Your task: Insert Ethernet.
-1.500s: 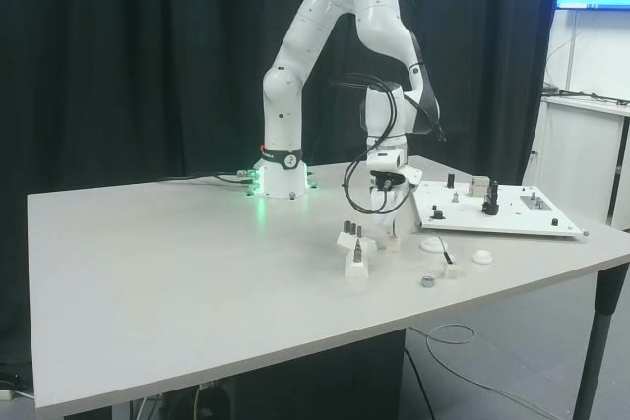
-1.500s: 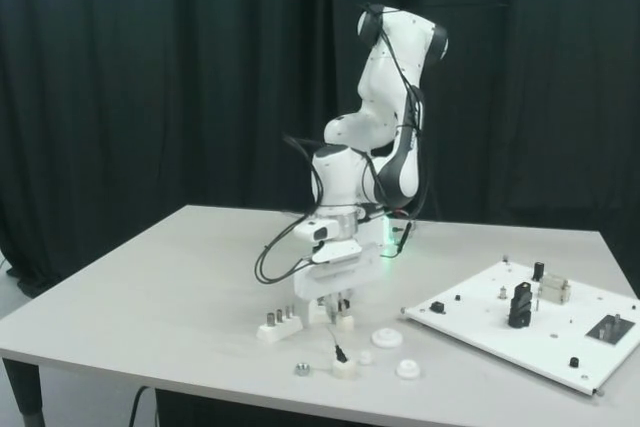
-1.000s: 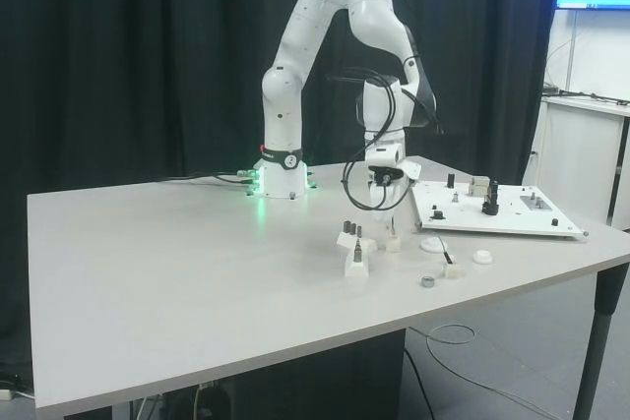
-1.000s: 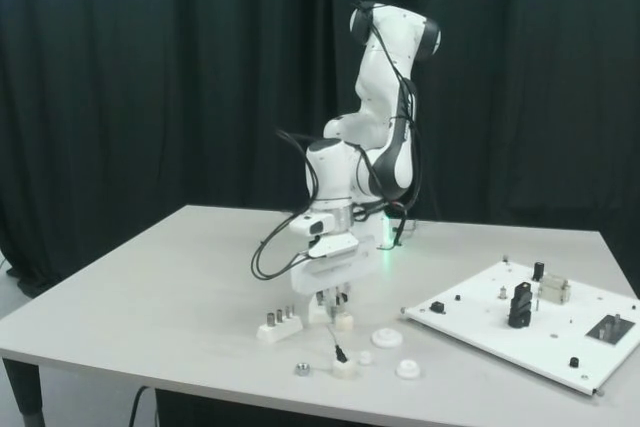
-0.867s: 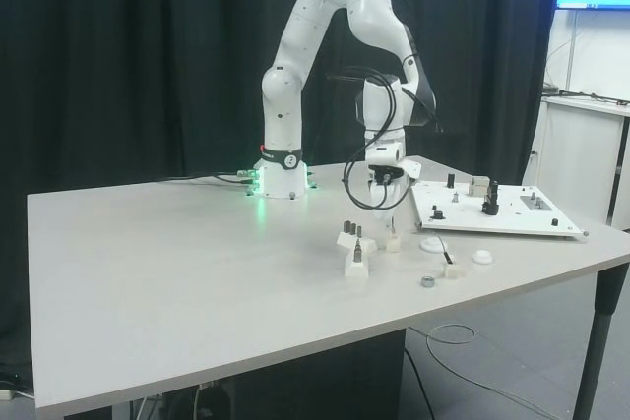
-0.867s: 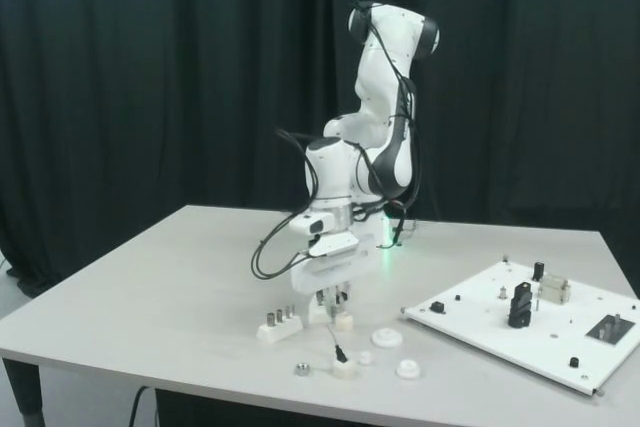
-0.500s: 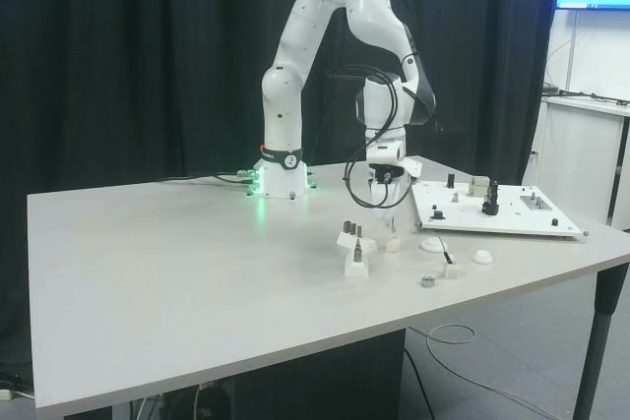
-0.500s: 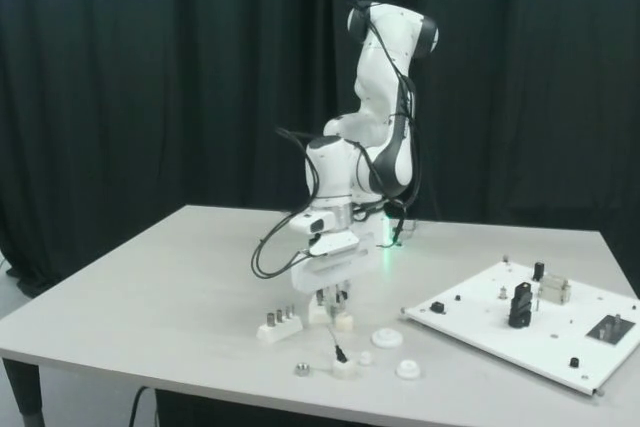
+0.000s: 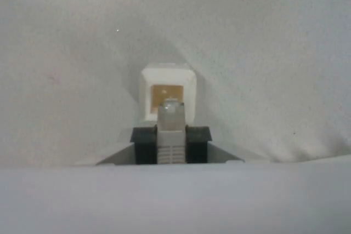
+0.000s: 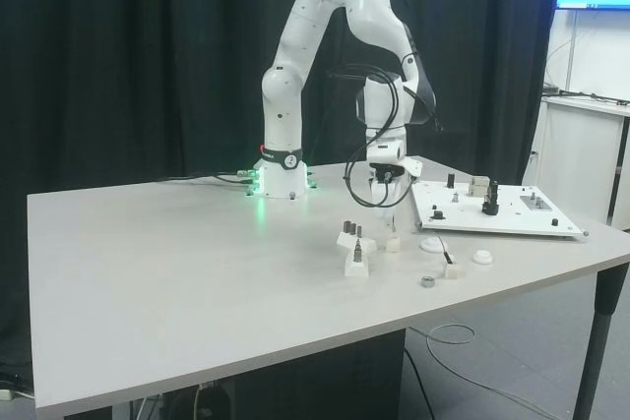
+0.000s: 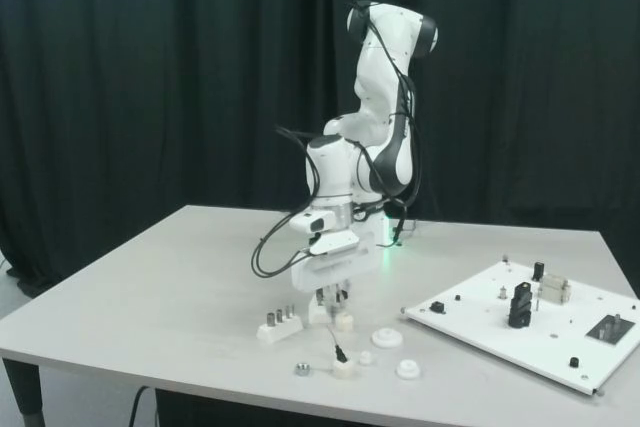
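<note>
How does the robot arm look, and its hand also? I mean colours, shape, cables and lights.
The arm is white, built of rounded segments with black rings at the joints. Black cables hang in loops from the wrist, and another runs along the upper segments. Its base carries a black band and glows green at the foot. The hand has a white body; in the wrist view its fingers are black.

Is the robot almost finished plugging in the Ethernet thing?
Not yet. Done: the gripper has the Ethernet plug pinched and lifted above its small white holder. In hand: carrying the plug. Left: take it across to the white board and push it into a socket there.
</note>
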Action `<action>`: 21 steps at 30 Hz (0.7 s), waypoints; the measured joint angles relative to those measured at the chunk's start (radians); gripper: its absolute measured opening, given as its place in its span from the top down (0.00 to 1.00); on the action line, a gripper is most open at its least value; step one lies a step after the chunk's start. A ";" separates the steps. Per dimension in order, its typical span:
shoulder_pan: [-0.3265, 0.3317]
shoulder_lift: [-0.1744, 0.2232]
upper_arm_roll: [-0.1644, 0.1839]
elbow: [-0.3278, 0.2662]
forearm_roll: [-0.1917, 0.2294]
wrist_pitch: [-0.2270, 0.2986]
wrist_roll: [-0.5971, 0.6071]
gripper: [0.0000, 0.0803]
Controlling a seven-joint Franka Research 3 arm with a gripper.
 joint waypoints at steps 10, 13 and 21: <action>0.002 -0.024 0.000 0.009 -0.043 -0.018 0.080 0.87; 0.002 -0.038 0.000 0.017 -0.076 -0.036 0.137 0.87; 0.010 -0.077 0.000 0.047 -0.190 -0.103 0.312 0.87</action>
